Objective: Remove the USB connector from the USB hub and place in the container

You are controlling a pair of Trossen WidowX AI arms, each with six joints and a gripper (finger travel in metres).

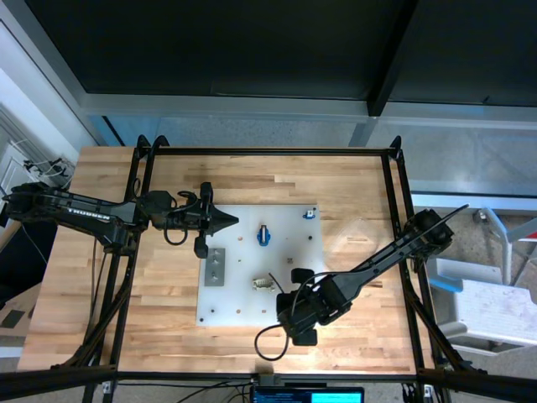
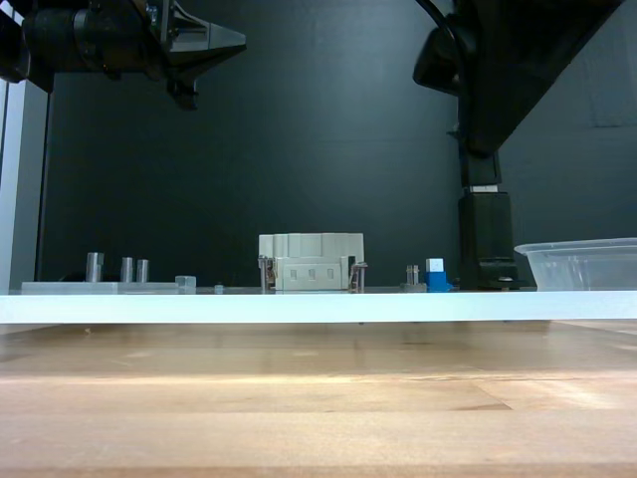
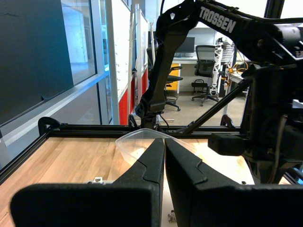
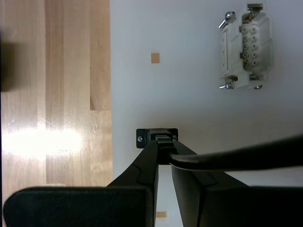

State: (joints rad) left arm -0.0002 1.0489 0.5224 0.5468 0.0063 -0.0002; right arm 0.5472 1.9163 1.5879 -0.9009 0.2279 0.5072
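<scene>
Right gripper pinches connector; left gripper aloft

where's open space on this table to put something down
Bare wood beyond the white board, toward the far rail, and the board's near-left corner by the grey block. Crowded: right gripper closed on the USB connector at the USB hub, beside the beige connector. Left gripper, shut, hovers over the board's far-left part.

Wooden table in a black frame, centre. Dark wall across the top, grey floor at right. Office chair in the left wrist view.
</scene>
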